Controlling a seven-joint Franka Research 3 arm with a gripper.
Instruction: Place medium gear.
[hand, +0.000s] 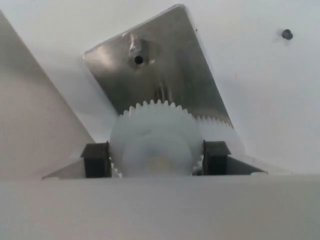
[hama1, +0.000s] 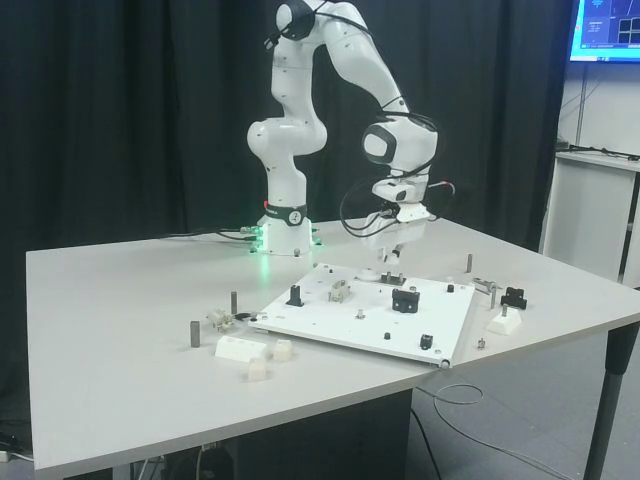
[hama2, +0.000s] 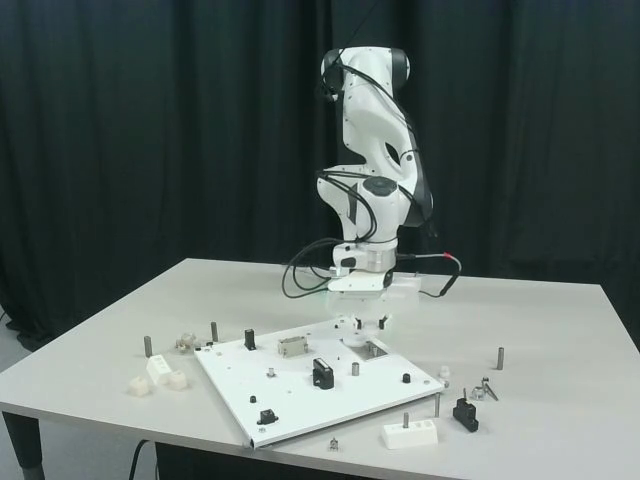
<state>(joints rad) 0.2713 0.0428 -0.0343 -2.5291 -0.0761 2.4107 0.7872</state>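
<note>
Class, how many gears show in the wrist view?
2: the medium gear, held in the gripper, and another gear partly hidden behind it. Others may be hidden.

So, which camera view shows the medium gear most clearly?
The wrist view: the white medium gear fills it, teeth visible, held between the black fingers over a metal plate. In both room views the gear is only a small white shape under the gripper.
</note>
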